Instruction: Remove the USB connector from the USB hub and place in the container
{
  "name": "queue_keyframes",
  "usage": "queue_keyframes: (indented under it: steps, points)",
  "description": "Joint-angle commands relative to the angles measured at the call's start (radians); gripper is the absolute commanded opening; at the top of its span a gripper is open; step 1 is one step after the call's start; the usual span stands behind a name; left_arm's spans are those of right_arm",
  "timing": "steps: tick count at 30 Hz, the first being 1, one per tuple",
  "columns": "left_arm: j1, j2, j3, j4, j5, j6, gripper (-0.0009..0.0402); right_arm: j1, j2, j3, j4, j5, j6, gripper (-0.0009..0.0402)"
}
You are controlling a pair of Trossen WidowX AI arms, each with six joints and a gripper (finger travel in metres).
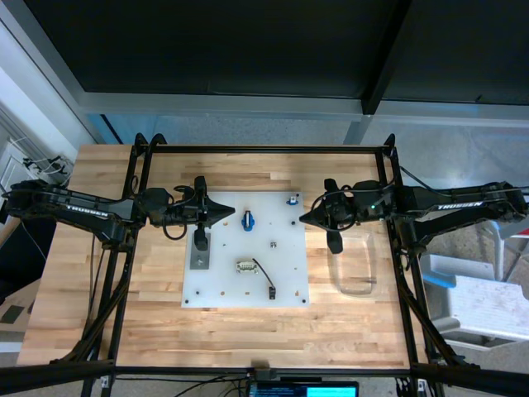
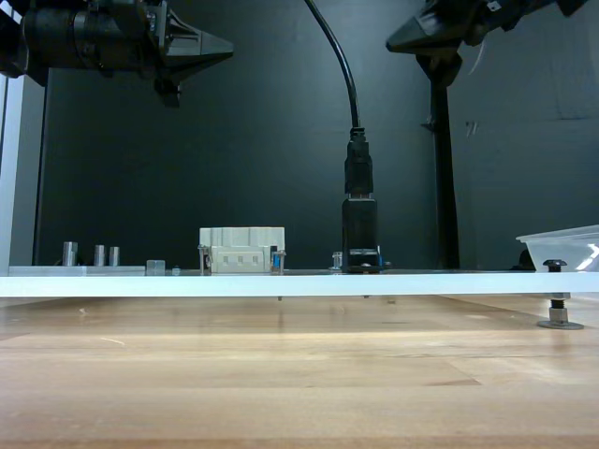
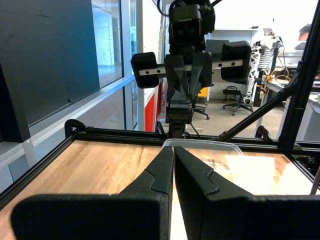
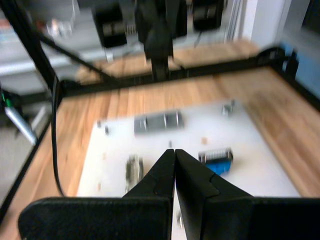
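Hovering above the white board's (image 1: 216, 285) 9 o'clock edge, the left gripper (image 1: 234, 208) points twd 3 o'clock. Its jaws are pressed together w/ nothing btwn them, and the left wrist view shows the fingertips (image 3: 165, 165) meeting.

The right gripper (image 1: 302, 217) hangs over the board's 3 o'clock edge, pointing twd 9 o'clock. Its jaws are also closed and empty. In the low view both grippers sit high, well apart from everything on the board.

The USB connector (image 2: 359, 173) is plugged upright into the USB hub (image 2: 360, 234), a small black block at approx 5 o'clock on the board. Its thin black cable (image 1: 263, 273) rises from the plug and curves away.

The container (image 1: 369, 263) rests on the wood table (image 1: 124, 314), just off the board at 3 o'clock and below the right arm. Nothing can be made out inside it.

A blue piece (image 1: 248, 220) stands near board centre, twd 12 o'clock, and a grey block (image 1: 200, 252) lies at 9 o'clock.
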Motion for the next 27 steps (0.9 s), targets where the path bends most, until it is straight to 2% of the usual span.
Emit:
queue_keyframes:
  steps: [1, 8, 14, 27]
  points:
    - [0.0, 0.0, 0.0, 0.0, 0.0, 0.0, 0.0001, 0.036, 0.037, 0.078, -0.13, 0.001, -0.002, 0.0]
    - [0.0, 0.0, 0.0, 0.0, 0.0, 0.0, 0.0001, 0.129, 0.156, 0.223, -0.344, 0.018, 0.062, 0.0]
    - [0.0, 0.0, 0.0, 0.0, 0.0, 0.0, 0.0001, 0.212, 0.253, 0.324, -0.483, 0.117, 0.119, 0.0]
    - [0.0, 0.0, 0.0, 0.0, 0.0, 0.0, 0.0001, 0.309, 0.447, 0.525, -0.643, 0.114, 0.251, 0.0004]
